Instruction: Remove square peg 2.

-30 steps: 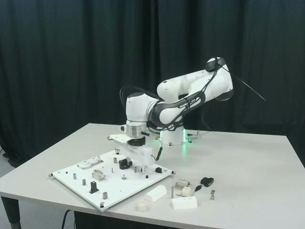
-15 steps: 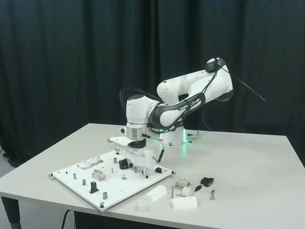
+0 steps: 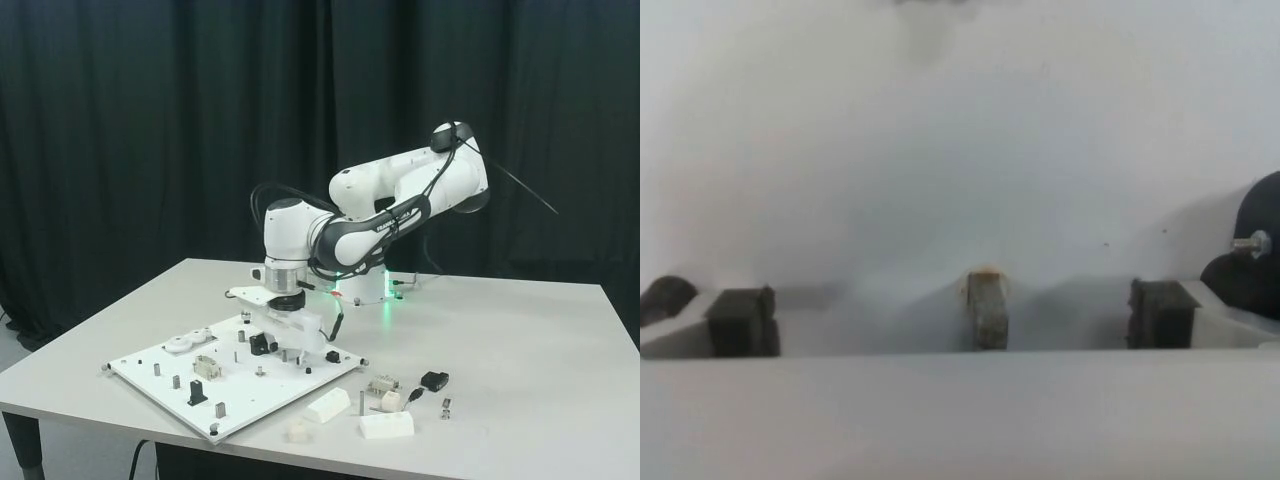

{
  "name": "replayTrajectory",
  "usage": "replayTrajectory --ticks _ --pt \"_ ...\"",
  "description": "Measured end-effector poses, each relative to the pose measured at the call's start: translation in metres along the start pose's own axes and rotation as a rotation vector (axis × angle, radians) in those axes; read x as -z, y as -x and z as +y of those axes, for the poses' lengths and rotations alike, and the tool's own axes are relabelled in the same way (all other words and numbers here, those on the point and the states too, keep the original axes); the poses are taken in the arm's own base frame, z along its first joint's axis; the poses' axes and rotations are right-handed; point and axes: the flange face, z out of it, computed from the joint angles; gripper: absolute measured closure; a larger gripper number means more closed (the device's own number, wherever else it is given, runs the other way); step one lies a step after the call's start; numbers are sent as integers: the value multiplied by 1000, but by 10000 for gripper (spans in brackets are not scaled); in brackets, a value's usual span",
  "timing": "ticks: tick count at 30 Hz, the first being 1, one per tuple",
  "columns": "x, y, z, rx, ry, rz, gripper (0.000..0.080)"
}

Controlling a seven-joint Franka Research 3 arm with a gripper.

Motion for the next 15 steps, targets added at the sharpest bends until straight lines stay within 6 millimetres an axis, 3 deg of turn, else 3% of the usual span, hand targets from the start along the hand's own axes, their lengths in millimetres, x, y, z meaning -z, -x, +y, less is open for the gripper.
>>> replayTrajectory --ticks 9,11,15 --pt "-2 -4 0 3 5 9 11" --pt "-3 -5 1 7 7 11 328" --pt "-6 -7 2 15 12 12 328"
